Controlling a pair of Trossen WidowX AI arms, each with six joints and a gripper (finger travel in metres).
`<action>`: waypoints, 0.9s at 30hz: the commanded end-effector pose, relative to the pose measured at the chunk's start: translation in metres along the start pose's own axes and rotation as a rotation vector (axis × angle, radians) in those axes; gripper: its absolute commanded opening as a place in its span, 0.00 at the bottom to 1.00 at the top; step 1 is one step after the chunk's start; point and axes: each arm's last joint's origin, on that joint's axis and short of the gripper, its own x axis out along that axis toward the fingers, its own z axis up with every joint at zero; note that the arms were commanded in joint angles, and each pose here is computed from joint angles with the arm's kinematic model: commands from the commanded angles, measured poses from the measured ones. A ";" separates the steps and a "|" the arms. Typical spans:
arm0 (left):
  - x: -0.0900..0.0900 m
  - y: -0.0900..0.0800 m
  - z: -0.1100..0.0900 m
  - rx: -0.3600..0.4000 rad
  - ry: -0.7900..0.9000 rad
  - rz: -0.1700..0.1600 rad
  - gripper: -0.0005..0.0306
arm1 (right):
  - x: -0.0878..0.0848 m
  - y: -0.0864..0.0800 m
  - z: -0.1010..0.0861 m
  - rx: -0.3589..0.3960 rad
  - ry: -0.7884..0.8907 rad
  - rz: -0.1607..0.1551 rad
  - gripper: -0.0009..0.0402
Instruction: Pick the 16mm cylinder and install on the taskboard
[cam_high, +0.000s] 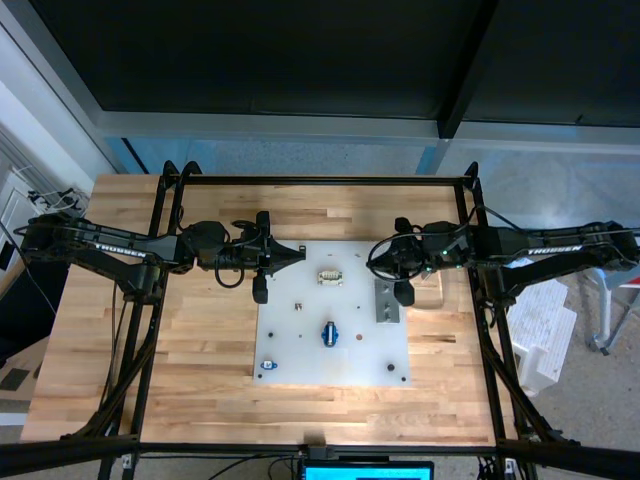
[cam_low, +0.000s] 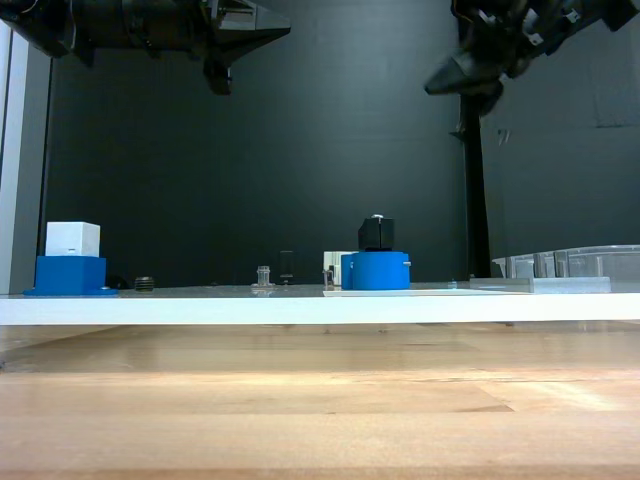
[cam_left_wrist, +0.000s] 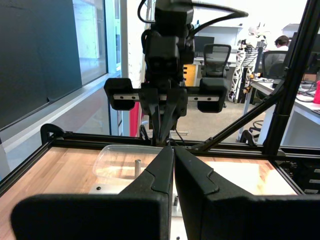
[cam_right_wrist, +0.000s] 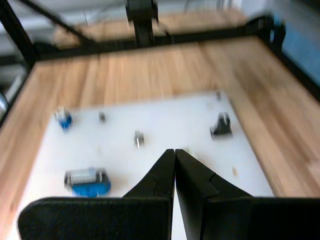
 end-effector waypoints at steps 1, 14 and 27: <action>0.000 0.000 0.000 0.000 0.000 0.000 0.02 | -0.007 0.000 0.000 0.012 0.095 -0.013 0.02; 0.000 0.000 0.000 0.000 0.000 0.000 0.02 | -0.036 -0.005 -0.014 0.069 0.480 -0.089 0.02; 0.000 0.000 0.000 0.000 0.000 0.000 0.02 | -0.050 -0.008 -0.028 0.104 0.687 -0.162 0.02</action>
